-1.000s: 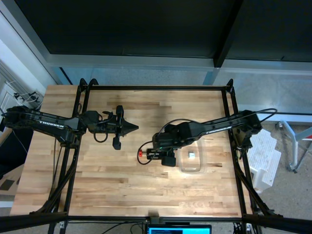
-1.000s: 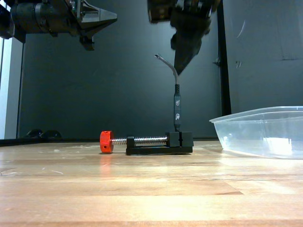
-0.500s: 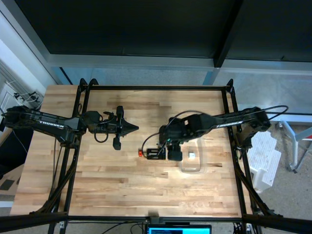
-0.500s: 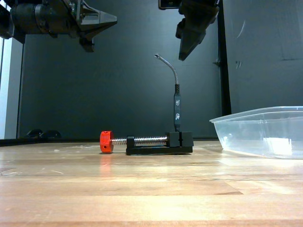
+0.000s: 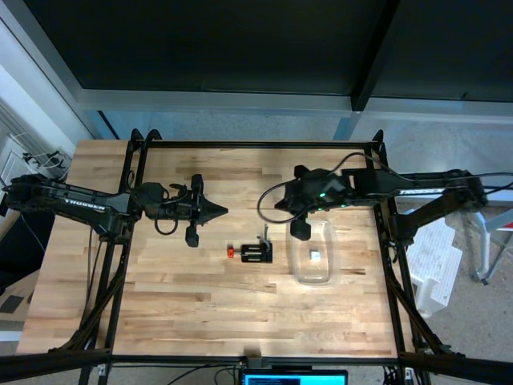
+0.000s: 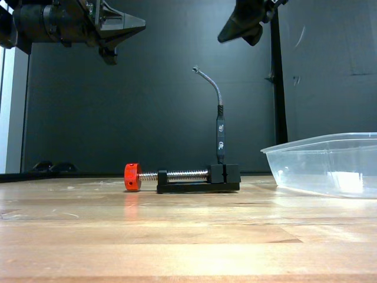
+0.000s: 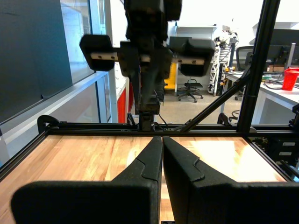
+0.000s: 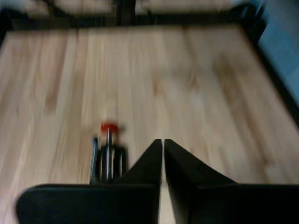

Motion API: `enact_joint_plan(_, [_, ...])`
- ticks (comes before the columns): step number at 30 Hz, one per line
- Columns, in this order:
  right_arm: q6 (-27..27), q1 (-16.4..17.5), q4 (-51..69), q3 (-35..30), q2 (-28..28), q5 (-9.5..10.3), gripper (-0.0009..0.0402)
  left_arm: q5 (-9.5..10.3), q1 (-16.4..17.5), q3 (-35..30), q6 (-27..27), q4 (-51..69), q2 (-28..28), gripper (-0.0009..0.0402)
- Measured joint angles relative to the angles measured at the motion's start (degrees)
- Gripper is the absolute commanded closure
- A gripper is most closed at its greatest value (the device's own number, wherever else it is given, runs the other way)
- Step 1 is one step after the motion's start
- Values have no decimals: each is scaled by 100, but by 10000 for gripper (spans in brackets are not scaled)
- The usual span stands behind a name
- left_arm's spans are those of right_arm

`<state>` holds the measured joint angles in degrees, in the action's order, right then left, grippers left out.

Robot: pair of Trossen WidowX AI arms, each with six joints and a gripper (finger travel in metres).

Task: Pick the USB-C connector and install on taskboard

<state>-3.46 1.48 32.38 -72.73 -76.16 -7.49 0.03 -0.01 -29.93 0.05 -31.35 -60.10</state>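
The taskboard (image 5: 255,254), a small black block with a red-orange knob (image 6: 132,176), lies at mid-table. The USB-C connector (image 6: 220,134), dark grey with a bent silvery stub on top, stands upright in the block's right end (image 5: 263,241). My right gripper (image 5: 279,205) hangs shut and empty, high above and behind the taskboard (image 8: 108,161), apart from the connector. In the low view it (image 6: 225,37) is up and to the right of the stub. My left gripper (image 5: 224,211) hovers shut at the left, well above the wood (image 6: 143,23).
A clear plastic tray (image 5: 324,277) holding a small white square piece (image 5: 315,255) sits just right of the taskboard, and its wall (image 6: 330,165) rises at the low view's right. Black frame rails border the table.
My right gripper has come off the connector's top, risen and drawn back to the right and away. The connector stays upright in the taskboard. The left arm has not moved.
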Motion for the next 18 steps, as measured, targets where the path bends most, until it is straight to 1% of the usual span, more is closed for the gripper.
enact_joint_plan(5, [197, -52, -1506, 914, 654, 13, 394, 0, 0, -2, -2, -2, 0, 393])
enact_joint_plan(8, [240, -155, -2227, 1436, 949, 179, 393, 0, 0, 0, 0, 0, 0, 393])
enact_joint_plan(14, [243, -328, -3960, 2444, 1427, 610, 393, 0, 0, -2, -2, 0, 0, 393])
enact_joint_plan(15, [240, -339, -4177, 2590, 1482, 640, 393, 0, 0, 0, -2, 0, 0, 393])
enact_joint_plan(18, [205, -361, -4721, 2964, 1598, 636, 393, 0, 0, 0, -2, 0, 0, 393])
